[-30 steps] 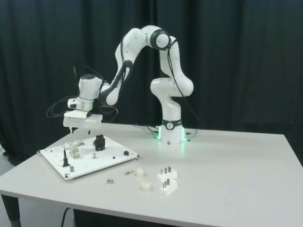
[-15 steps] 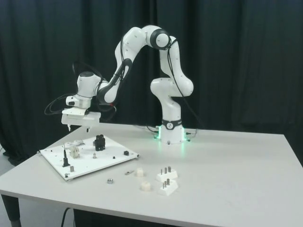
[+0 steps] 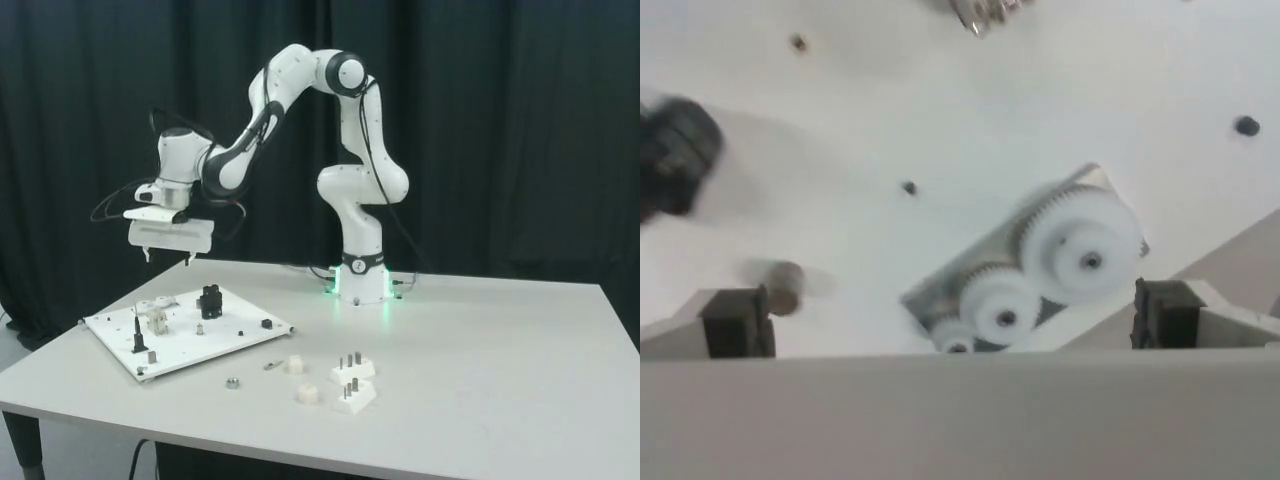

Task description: Pick square peg 3.

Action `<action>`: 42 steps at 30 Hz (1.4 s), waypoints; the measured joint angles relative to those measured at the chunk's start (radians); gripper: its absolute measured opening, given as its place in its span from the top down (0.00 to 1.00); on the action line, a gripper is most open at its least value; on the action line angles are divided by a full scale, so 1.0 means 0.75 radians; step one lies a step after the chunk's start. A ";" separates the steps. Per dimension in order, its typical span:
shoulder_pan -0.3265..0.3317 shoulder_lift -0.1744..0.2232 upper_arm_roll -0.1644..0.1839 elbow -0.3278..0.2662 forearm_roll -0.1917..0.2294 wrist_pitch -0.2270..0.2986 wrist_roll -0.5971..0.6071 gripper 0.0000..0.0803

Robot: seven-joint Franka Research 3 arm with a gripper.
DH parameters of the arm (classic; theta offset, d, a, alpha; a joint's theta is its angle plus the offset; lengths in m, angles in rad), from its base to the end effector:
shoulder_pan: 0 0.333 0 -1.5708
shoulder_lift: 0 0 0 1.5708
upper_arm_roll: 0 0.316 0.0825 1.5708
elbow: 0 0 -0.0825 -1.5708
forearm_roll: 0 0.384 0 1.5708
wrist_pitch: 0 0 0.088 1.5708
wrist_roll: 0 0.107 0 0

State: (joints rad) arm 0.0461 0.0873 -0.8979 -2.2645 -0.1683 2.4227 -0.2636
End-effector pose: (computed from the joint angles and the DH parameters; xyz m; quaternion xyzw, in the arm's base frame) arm 0.3538 -0.4024 0.3460 0.9681 -0.2275 -0.0068 0.1047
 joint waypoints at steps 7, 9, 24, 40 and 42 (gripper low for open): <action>0.072 -0.081 0.011 0.031 0.000 -0.146 0.186 0.00; 0.090 -0.101 0.018 0.033 0.000 -0.180 0.257 0.00; 0.185 -0.208 0.156 0.004 0.005 -0.343 0.856 0.00; 0.253 -0.287 0.421 -0.112 0.028 -0.392 1.582 0.00; 0.261 -0.291 0.454 -0.123 0.036 -0.392 1.673 0.00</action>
State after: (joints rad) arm 0.2419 -0.1308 -0.5574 -2.3567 -0.1412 2.1286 0.9910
